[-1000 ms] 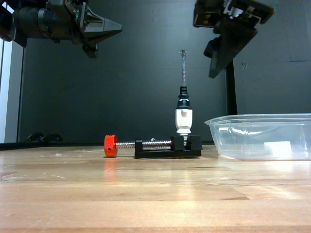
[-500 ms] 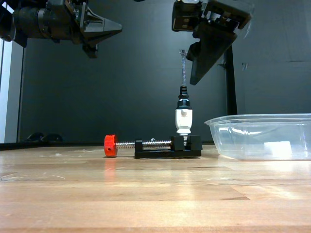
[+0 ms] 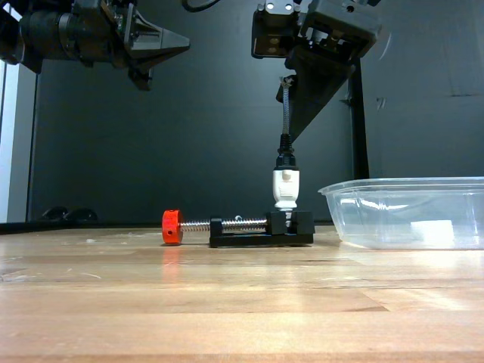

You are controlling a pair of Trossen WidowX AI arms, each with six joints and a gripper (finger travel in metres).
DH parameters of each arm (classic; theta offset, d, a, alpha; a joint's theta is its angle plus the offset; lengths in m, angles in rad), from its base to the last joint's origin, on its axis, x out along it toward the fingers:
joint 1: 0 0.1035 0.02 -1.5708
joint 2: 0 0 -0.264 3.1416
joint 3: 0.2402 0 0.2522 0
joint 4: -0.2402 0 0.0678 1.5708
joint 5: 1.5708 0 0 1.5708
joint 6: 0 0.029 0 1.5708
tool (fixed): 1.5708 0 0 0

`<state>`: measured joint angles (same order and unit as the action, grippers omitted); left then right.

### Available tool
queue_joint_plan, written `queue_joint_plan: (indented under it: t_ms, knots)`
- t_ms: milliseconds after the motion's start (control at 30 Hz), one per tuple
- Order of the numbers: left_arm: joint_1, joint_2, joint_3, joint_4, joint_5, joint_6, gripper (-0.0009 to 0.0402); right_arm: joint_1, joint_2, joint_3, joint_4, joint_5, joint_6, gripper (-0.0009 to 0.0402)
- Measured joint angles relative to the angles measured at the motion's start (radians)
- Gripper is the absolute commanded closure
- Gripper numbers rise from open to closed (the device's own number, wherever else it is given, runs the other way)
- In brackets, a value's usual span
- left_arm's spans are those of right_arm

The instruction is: Remove the power plug from the receptacle and place in the container

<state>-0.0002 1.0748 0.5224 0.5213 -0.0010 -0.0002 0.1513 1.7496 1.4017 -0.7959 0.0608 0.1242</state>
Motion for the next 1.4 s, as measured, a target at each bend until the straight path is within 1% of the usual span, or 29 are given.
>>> queue_joint_plan:
  t_ms: [433, 533, 600, 1200, 1300, 1400]
  knots:
    - [0.0, 0.0, 0.0, -0.001, 0.0, 0.0, 0.0393, 0.0, 0.055, -0.002, 0.031, 0.005, 0.008, 0.018]
    - [0.0, 0.0, 0.0, 0.0, 0.0, 0.0, 0.0393, 0.0, 0.059, -0.002, 0.035, 0.011, 0.014, 0.0181]
    - [0.0, 0.0, 0.0, -0.001, 0.0, 0.0, 0.0393, 0.0, 0.059, -0.002, 0.037, 0.026, 0.016, 0.0181]
    - [0.0, 0.0, 0.0, 0.0, 0.0, 0.0, 0.0393, -0.001, 0.059, -0.012, 0.041, 0.026, 0.016, 0.0181]
    - [0.0, 0.0, 0.0, 0.0, 0.0, 0.0, 0.0393, -0.001, 0.059, -0.014, 0.049, 0.026, 0.016, 0.019]
    - [0.0, 0.0, 0.0, -0.001, 0.0, 0.0, 0.0393, -0.001, 0.059, -0.018, 0.056, 0.026, 0.016, 0.0208]
